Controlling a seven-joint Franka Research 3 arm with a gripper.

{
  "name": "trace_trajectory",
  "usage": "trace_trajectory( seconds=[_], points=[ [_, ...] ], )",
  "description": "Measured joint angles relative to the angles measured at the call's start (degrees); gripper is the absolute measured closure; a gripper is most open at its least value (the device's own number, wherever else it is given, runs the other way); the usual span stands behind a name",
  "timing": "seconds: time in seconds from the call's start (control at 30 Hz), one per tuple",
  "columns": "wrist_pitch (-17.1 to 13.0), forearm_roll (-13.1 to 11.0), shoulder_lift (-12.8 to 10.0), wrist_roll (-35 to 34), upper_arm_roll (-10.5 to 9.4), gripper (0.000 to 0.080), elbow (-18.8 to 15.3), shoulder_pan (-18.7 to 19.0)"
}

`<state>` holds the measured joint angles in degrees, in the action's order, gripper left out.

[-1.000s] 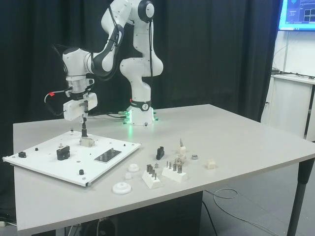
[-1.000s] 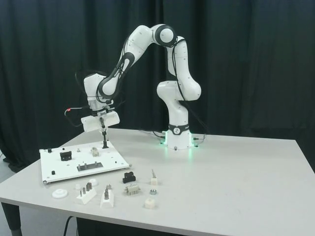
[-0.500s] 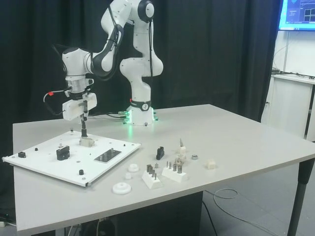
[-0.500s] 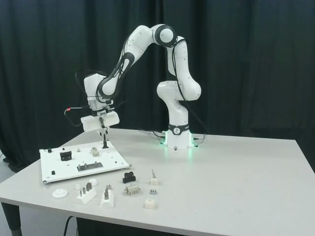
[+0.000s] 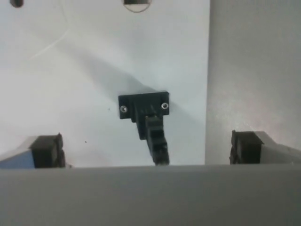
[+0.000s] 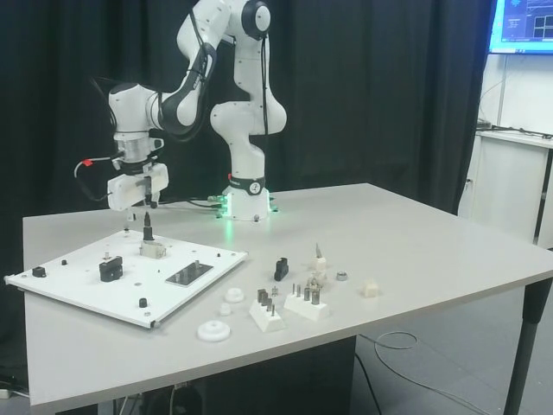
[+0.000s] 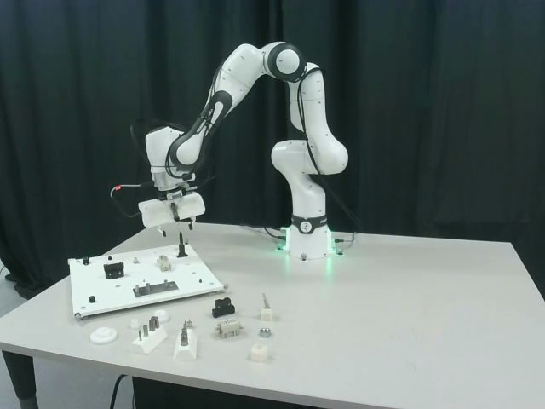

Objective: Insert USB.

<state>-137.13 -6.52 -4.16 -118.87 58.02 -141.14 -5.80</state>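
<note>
The black USB plug (image 5: 155, 141) stands upright in its black socket (image 5: 143, 106) near the far edge of the white board (image 6: 130, 285). The plug shows in the first room view (image 6: 147, 230) and the second room view (image 7: 180, 248). My gripper (image 6: 138, 206) hangs a short way straight above the plug, open and holding nothing. In the wrist view the gripper (image 5: 146, 148) has its two black fingertips (image 5: 47, 150) wide apart on either side of the plug, touching nothing. From the second room view the gripper (image 7: 174, 223) is clear of the plug's top.
On the board stand a black block (image 6: 111, 271), a grey block (image 6: 154, 250) and a flat plate (image 6: 188, 275). Beside the board lie white holders with pins (image 6: 270, 313), a black connector (image 6: 281, 269), a white gear (image 6: 212, 329) and small white parts (image 6: 371, 288). The arm's base (image 6: 246, 194) stands behind.
The gripper has risen from the USB plug's top to a short way above it. The plug stays standing in its socket.
</note>
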Motion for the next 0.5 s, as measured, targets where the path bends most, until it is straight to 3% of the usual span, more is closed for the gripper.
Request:
trace_trajectory(
  seconds=[0.13, 0.17, 0.5],
  points=[
    [-0.76, 0.06, 0.03, 1.23, 0.14, 0.0075, 0.04, 0.00],
    [-0.84, 0.07, 0.05, 1.76, 0.18, 0.0006, 0.06, 0.00],
    [-0.89, 0.08, 0.60, 7.93, 0.43, 0.0006, 0.22, 0.01]
  ],
)
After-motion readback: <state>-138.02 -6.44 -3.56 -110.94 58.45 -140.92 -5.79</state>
